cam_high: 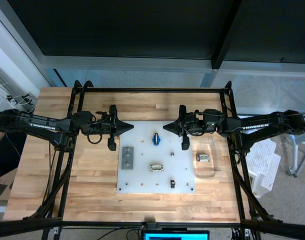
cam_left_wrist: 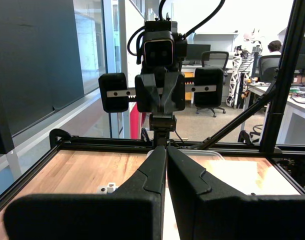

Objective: Pick the HAN10E connector and install on the hub

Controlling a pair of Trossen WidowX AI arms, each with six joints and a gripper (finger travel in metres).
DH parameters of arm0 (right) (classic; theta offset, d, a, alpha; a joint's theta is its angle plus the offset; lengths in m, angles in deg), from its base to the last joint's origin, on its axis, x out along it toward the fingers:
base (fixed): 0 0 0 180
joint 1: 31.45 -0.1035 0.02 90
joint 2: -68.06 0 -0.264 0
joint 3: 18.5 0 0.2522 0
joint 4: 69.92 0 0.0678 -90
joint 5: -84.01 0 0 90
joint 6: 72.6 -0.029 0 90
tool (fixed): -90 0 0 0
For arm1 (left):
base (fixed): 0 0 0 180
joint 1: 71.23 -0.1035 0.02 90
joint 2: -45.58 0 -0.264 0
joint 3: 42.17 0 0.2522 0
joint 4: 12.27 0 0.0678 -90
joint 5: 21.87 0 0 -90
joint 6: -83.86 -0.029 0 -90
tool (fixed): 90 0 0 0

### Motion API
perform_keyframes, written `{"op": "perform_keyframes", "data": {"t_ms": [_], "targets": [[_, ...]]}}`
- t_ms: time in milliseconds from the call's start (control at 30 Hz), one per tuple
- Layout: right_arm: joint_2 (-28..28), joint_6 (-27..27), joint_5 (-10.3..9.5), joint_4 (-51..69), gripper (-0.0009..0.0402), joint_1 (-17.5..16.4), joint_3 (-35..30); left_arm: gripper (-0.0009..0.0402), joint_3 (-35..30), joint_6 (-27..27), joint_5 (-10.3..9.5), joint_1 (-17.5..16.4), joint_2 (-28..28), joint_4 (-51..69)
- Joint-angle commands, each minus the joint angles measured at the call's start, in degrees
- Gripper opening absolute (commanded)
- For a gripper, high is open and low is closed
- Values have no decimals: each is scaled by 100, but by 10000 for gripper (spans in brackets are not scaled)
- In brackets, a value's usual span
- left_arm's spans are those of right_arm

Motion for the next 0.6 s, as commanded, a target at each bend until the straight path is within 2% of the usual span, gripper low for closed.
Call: {"op": "perform_keyframes", "data": {"t_ms": [33, 367, 600], "targets": [[-22, 2, -2, 833, 0, -31, -221, 1, 0, -2, 2, -2, 0, -2], [-26, 94, -2, 4190, 0, -433, -1082, 1, -2, -2, 2, 0, 0, -2], [-26, 92, 15, 5689, 0, -776, -1390, 1, -2, -2, 2, -2, 0, -2]]}}
